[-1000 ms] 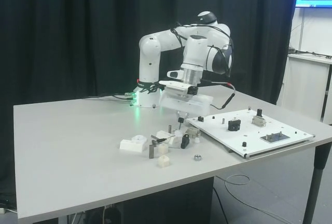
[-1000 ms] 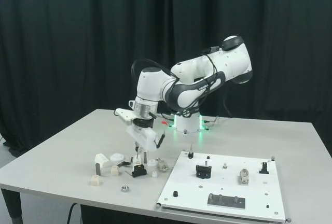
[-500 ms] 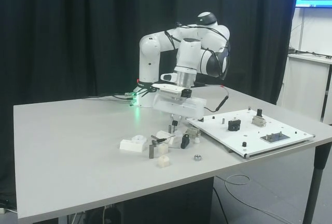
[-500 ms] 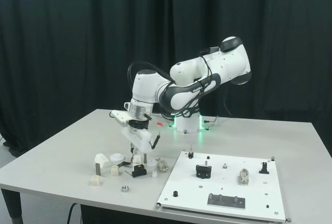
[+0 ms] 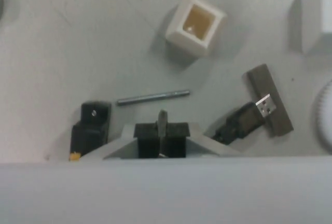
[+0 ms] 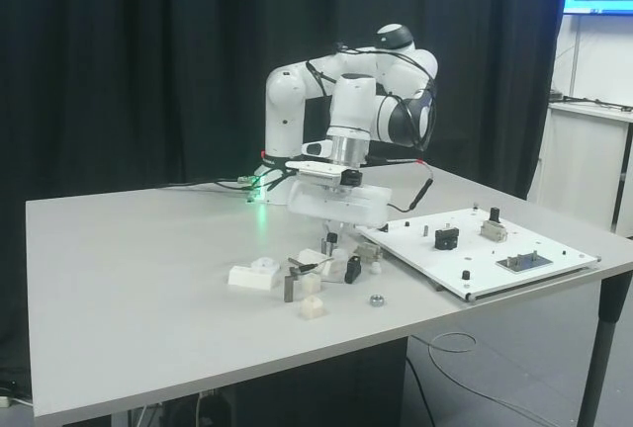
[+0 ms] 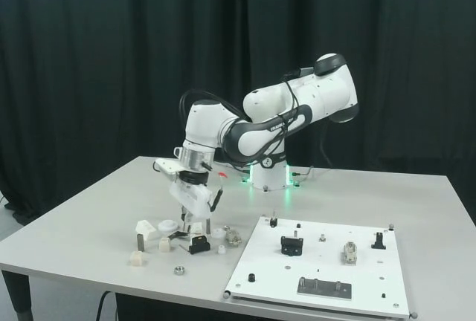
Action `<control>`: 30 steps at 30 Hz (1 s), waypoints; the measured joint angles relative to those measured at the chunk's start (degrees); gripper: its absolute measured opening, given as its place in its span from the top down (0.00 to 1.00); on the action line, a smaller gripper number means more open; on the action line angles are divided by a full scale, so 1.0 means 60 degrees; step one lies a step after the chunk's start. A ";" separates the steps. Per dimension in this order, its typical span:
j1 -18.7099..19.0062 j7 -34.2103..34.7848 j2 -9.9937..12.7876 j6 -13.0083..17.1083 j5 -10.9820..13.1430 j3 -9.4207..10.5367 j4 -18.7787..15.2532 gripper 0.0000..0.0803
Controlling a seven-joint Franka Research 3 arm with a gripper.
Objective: Place square peg 1.
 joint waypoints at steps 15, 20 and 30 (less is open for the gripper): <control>-0.0390 -0.0262 0.0001 0.0011 0.0014 0.0068 0.0431 0.97; -0.0478 -0.0262 0.0002 0.0003 0.0052 0.0088 0.0512 0.66; -0.0622 -0.0262 0.0005 -0.0003 0.0200 0.0169 0.0605 0.06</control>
